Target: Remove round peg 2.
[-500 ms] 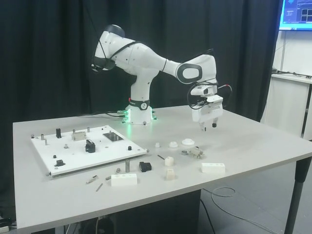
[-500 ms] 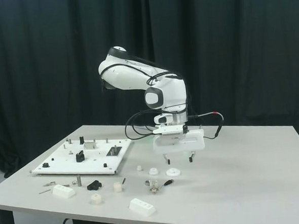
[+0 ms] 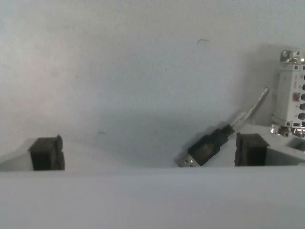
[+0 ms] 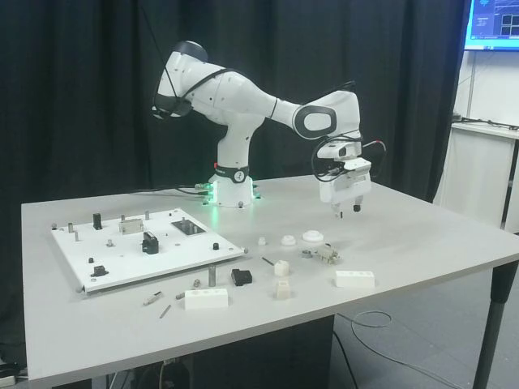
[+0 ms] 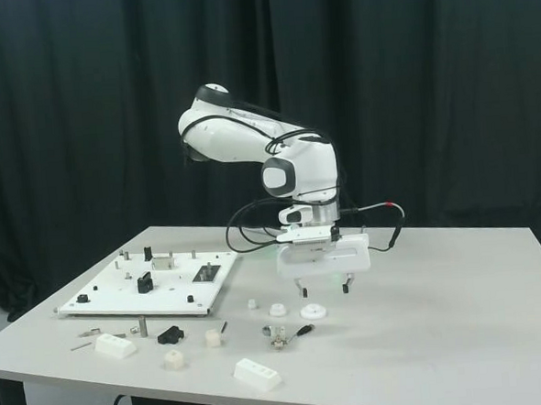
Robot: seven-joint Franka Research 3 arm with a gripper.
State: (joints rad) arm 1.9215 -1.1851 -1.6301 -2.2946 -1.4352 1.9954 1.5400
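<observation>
The white assembly board (image 4: 174,253) (image 5: 171,296) lies on the table's left side, with several small upright grey pegs (image 4: 70,229) (image 5: 127,258) and black parts on it. I cannot tell which one is round peg 2. My gripper (image 4: 349,211) (image 5: 324,290) (image 3: 147,151) hangs open and holds nothing, well to the right of the board and above the bare table. Its black fingertips (image 3: 46,152) stand wide apart. Below it, near one fingertip, lie a black USB plug (image 3: 202,150) (image 5: 304,330) and a grey connector block (image 3: 290,95) (image 4: 324,254).
Loose parts lie in front of the board: white blocks (image 4: 205,300) (image 4: 354,279), white round pieces (image 4: 312,236) (image 5: 313,311), a black clip (image 4: 241,276), a standing grey peg (image 4: 212,274) and small pins (image 4: 152,298). The arm's base (image 4: 231,182) stands at the back.
</observation>
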